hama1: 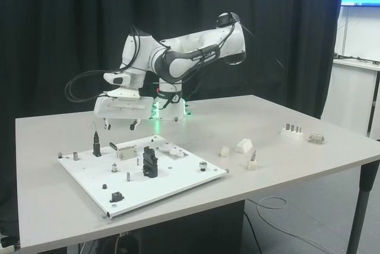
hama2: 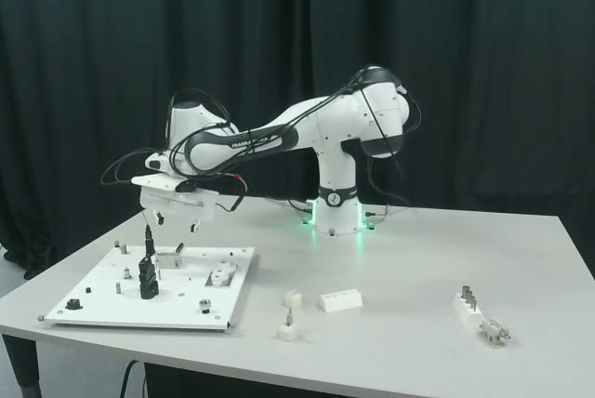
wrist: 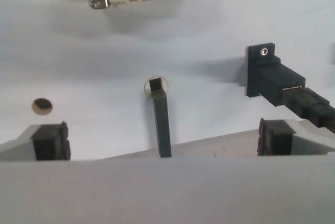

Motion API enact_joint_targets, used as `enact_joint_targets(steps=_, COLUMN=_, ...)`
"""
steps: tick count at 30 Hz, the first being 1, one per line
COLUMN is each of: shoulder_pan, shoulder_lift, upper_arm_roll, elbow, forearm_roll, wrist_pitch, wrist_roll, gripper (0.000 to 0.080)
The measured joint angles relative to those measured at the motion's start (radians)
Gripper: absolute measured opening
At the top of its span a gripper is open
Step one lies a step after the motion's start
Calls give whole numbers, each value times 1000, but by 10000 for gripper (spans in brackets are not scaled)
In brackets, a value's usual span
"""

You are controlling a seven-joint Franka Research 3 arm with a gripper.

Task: Pick square peg 3.

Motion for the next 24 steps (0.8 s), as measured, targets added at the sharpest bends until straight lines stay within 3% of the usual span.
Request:
enact_joint_targets(steps=7, shoulder_pan=15, shoulder_lift=0, upper_arm_roll=-19, elbow=5, forearm_roll=-28, wrist_pitch=-18, wrist_roll=17, gripper=800)
enact_joint_targets(steps=24, shoulder_pan=30, shoulder_lift=0, upper_arm_roll=-34, elbow=9, forearm_roll=-49, wrist_pitch=-32, wrist_roll=42, gripper=800)
